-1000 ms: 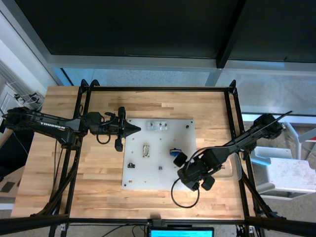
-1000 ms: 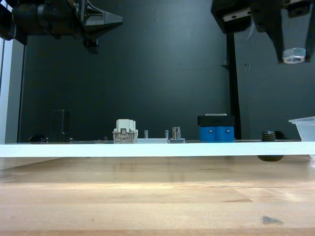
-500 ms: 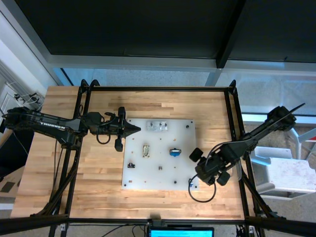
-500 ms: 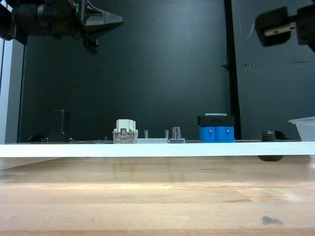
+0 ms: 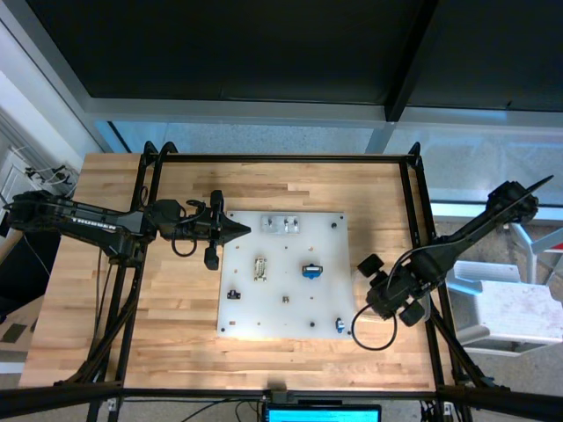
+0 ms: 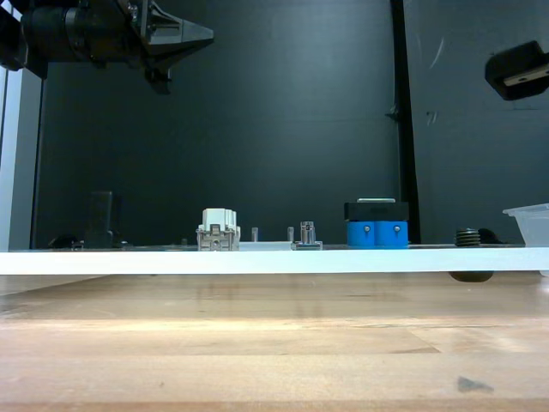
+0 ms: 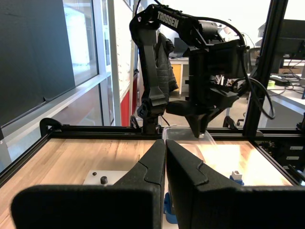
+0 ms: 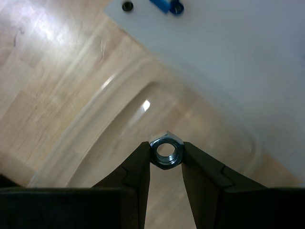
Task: Unfasten the M12 fastener and place in the container
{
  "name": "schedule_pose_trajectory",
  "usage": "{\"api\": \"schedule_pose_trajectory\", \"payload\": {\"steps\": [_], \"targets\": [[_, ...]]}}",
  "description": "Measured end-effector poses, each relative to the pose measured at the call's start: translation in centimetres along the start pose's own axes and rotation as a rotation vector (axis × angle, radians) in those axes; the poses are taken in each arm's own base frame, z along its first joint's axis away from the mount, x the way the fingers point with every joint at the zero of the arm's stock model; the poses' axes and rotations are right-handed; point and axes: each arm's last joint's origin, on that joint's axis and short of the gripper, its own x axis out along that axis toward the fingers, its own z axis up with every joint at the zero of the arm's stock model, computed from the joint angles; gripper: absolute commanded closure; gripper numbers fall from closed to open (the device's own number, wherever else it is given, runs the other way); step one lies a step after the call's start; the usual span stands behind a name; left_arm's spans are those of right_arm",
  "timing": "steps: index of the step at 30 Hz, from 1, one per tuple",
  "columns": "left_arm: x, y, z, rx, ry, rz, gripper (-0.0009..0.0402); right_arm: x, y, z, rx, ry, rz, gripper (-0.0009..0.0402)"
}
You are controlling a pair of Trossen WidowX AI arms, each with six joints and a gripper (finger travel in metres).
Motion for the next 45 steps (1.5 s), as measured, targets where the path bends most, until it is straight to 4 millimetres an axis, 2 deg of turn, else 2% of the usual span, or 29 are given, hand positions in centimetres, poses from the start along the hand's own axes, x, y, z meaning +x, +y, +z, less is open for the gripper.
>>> {"api": "schedule_pose_trajectory", "payload": {"steps": [8, 17, 20, 30, 34, 39, 45], "targets": [[0.00, 0.00, 0.00, 0.000, 0.000, 0.000, 0.0393, 0.23, 0.16, -1.02, 0.133, 0.027, 0.000, 0.0375], [0.00, 0.00, 0.00, 0.000, 0.000, 0.000, 0.0393, 0.32, 0.23, -1.10, 0.143, 0.029, -0.006, 0.0370], [0.00, 0.00, 0.00, 0.000, 0.000, 0.000, 0.0393, 0.35, 0.23, -1.09, 0.146, 0.031, -0.007, 0.0349], [0.00, 0.00, 0.00, 0.000, 0.000, 0.000, 0.0393, 0.48, 0.24, -1.03, 0.166, 0.037, -0.008, 0.0210], [0.00, 0.00, 0.00, 0.000, 0.000, 0.000, 0.0393, 0.48, 0.24, -1.03, 0.165, 0.038, -0.008, 0.0170], [0.00, 0.00, -0.01, 0.000, 0.000, 0.000, 0.0393, 0.49, 0.23, -1.03, 0.166, 0.038, -0.008, 0.0149], [0.00, 0.00, 0.00, 0.000, 0.000, 0.000, 0.0393, 0.49, 0.23, -1.03, 0.166, 0.038, -0.008, 0.0151]]}}
